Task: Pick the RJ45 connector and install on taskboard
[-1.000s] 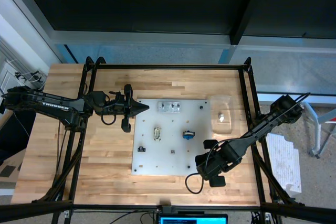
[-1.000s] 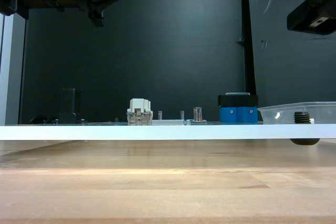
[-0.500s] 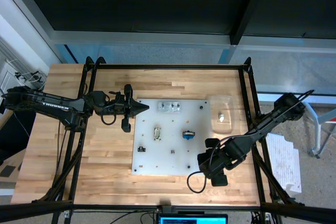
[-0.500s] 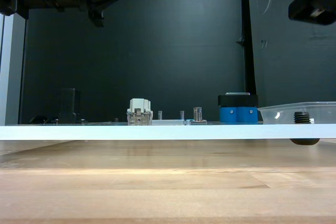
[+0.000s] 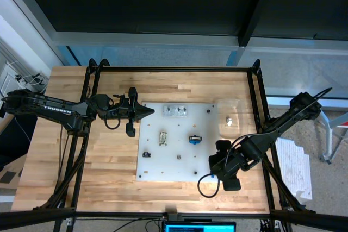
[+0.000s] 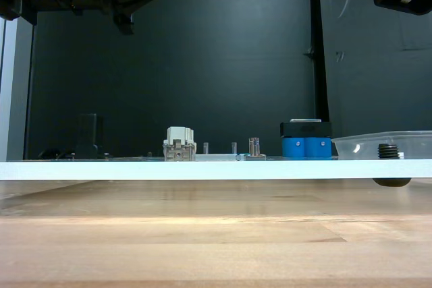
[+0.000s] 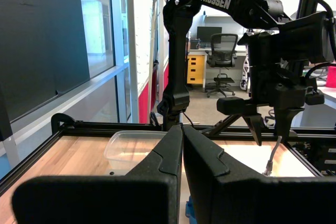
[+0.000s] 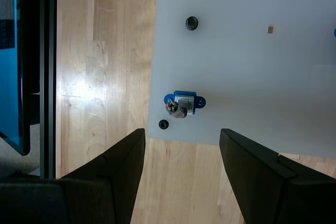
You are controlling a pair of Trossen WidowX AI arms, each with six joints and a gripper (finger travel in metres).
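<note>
In the right wrist view the small blue jack (image 8: pixel 184 102) sits at the white board's (image 8: pixel 252 51) corner. A grey-and-clear connector (image 8: pixel 175 108) stands in it, with coloured wire ends showing. My right gripper (image 8: pixel 182 132) is open above it, both fingers (image 8: pixel 123 182) wide apart and empty. From above, the right gripper (image 5: pixel 216 167) hovers over the board's near right corner. The left wrist view shows a thin grey cable (image 7: pixel 271 157) rising below the right arm. My left gripper (image 5: pixel 144 112) is shut and parked high beside the board's far left edge.
A clear tray (image 5: pixel 229 113) with a white block (image 5: pixel 230 120) stands right of the board. On the board are a beige socket (image 5: pixel 162 138), a blue part (image 5: pixel 194 139) and small posts. A black frame rail (image 5: pixel 260 107) runs along the right. A monitor (image 5: pixel 199 226) sits at the near edge.
The right arm has lifted and drawn back to the right from the board's near right corner, rising almost out of the low view. The left arm has not moved.
</note>
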